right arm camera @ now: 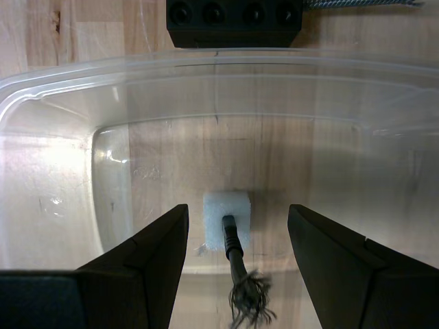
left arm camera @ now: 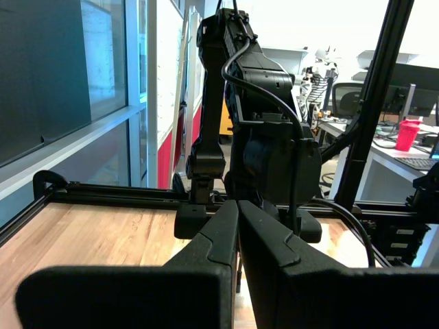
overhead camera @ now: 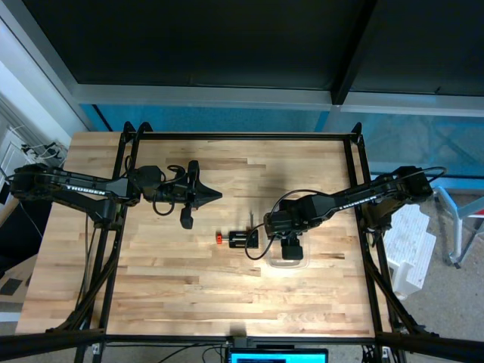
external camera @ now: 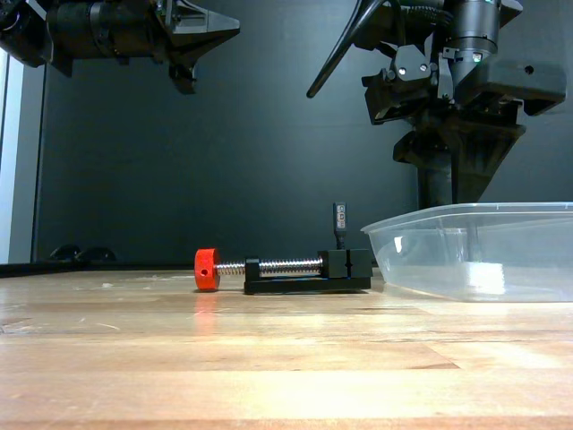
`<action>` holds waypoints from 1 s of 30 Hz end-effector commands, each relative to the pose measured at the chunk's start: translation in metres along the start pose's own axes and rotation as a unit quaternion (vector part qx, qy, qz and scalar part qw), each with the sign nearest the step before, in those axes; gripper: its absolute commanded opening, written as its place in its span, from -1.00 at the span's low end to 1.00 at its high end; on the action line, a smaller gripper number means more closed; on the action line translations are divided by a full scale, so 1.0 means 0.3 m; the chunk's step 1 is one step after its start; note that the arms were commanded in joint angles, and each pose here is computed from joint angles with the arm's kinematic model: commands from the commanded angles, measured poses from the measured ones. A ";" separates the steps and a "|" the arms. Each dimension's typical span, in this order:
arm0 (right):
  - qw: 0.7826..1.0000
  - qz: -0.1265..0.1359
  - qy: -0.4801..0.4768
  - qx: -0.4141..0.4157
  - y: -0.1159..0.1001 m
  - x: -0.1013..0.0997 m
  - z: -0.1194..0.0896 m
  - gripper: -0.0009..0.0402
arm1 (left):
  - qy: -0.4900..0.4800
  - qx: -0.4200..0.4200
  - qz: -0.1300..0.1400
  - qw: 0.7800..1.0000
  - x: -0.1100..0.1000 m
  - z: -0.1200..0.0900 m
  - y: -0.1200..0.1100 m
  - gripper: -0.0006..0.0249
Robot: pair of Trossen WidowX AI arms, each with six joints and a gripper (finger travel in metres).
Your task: Pick the usb-c connector and install on the hub
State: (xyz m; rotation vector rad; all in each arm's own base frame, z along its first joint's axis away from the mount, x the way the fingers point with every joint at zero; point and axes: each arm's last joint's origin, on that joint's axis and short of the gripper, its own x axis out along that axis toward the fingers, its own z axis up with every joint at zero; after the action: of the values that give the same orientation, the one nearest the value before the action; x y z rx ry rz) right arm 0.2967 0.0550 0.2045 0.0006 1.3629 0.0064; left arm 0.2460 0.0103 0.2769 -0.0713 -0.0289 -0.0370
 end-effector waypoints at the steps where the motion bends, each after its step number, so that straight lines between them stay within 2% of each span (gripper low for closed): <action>1: 1.000 0.001 -0.002 0.000 0.002 0.008 0.000 0.02 | 0.000 0.000 0.000 1.000 0.000 0.000 0.000 -0.95; 10: 1.000 0.002 -0.008 0.007 0.003 0.033 -0.011 0.00 | 0.000 0.000 0.000 1.000 0.000 0.000 0.000 -0.95; 30: 1.000 0.005 -0.020 0.008 0.006 0.058 -0.019 -0.26 | 0.000 0.000 0.000 1.000 0.000 0.000 0.000 -0.95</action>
State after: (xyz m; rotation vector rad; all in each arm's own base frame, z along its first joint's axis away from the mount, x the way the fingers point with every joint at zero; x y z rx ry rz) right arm 0.2946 0.0568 0.1861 0.0216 1.3256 0.0022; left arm 0.2460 0.0103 0.2769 -0.0713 -0.0289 -0.0373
